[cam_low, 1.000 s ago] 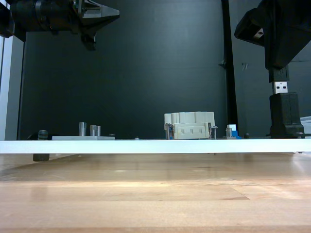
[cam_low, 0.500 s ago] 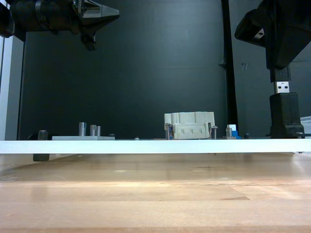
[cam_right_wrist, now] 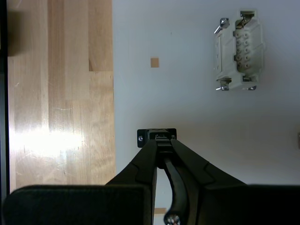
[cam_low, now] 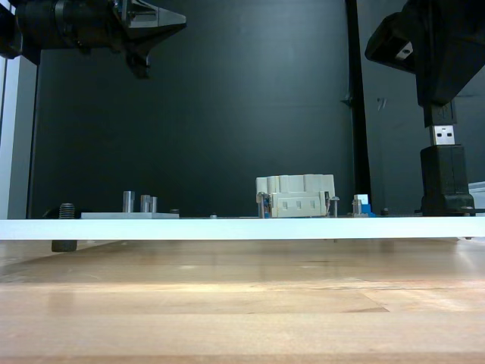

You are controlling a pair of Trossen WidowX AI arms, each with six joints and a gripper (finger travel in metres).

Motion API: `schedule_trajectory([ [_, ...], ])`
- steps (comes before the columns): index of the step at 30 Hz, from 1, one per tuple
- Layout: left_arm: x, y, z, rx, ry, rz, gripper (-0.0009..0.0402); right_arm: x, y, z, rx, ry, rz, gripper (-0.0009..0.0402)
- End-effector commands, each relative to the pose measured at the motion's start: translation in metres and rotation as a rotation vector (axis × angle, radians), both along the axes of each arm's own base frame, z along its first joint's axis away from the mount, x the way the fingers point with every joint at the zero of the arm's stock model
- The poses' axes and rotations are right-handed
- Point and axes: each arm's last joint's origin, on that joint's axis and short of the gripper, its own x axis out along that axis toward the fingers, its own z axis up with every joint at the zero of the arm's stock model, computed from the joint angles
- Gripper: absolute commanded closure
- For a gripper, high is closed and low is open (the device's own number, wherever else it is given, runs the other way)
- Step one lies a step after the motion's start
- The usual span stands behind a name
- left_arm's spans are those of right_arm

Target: Pick the USB connector and install on taskboard

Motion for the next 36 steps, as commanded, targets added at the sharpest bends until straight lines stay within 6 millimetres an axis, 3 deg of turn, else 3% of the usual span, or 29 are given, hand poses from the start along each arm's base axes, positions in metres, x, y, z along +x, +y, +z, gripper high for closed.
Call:
schedule_trajectory([
  [1, 0.0001, 0.0001, -0.0001, 0.0, 0.0, 0.0, 0.0393, 0.0003, -0.0004, 0.0028, -0.016, -0.008, -0.003, 0.0393],
  [36, 0.0001, 0.0, -0.0002, 0.0, 0.001, 0.0, 0.0393, 0.0004, 0.0002, 0.0008, -0.009, 0.001, 0.012, 0.0393],
])
